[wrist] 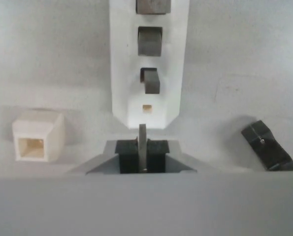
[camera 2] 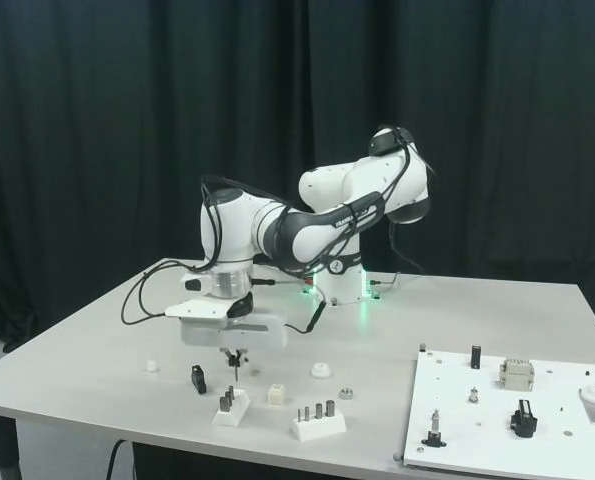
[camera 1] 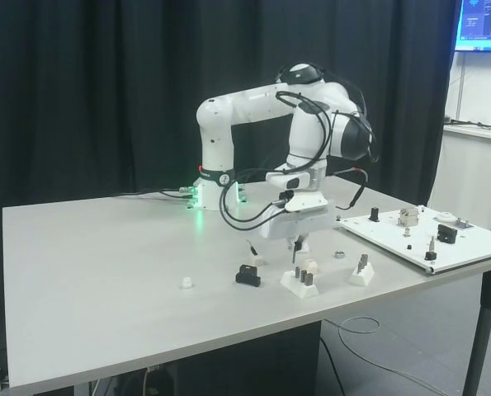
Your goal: Insert square peg 1.
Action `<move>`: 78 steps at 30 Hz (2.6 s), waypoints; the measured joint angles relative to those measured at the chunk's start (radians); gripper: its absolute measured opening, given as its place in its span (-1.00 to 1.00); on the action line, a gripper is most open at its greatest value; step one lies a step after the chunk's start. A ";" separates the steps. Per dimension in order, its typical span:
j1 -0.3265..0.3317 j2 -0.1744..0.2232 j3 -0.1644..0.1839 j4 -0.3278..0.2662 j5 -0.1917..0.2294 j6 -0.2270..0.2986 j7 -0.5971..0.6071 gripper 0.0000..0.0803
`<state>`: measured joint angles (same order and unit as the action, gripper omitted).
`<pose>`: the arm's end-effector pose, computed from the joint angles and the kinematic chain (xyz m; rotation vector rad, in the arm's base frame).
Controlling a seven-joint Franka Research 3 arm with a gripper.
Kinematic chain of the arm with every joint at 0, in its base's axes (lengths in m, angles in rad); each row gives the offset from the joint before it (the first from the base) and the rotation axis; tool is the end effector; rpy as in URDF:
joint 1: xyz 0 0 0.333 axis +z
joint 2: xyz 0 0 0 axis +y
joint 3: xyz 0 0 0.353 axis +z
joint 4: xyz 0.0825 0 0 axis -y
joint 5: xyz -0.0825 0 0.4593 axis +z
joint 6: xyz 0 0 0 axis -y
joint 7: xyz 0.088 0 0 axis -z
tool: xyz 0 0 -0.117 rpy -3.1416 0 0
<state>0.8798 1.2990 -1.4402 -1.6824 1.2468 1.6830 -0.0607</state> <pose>0.7217 -0.1091 0.2468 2.9127 -1.0551 -0.1012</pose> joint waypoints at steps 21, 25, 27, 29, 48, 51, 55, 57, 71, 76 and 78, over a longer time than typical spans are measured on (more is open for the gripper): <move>0.017 -0.002 -0.021 0.004 -0.010 -0.020 0.010 -0.92; 0.026 -0.007 -0.021 0.011 -0.010 -0.037 0.026 -0.92; 0.032 -0.010 -0.021 0.016 -0.009 -0.049 0.039 -0.92; 0.041 -0.014 -0.021 0.023 -0.007 -0.064 0.053 -0.92; 0.192 -0.041 -0.021 0.137 0.047 -0.192 0.368 -0.92; 0.221 -0.041 -0.020 0.163 0.048 -0.201 0.435 -0.92; 0.262 -0.043 -0.018 0.196 0.048 -0.211 0.524 -0.92; 0.281 -0.044 -0.017 0.212 0.048 -0.217 0.566 -0.92; 0.391 -0.055 0.000 0.316 0.045 -0.224 0.786 -0.92; 0.421 -0.055 0.012 0.345 0.044 -0.224 0.863 -0.92; 0.434 -0.055 0.017 0.355 0.044 -0.222 0.892 -0.92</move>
<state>1.3139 1.2444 -1.4228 -1.3276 1.2907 1.4611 0.8317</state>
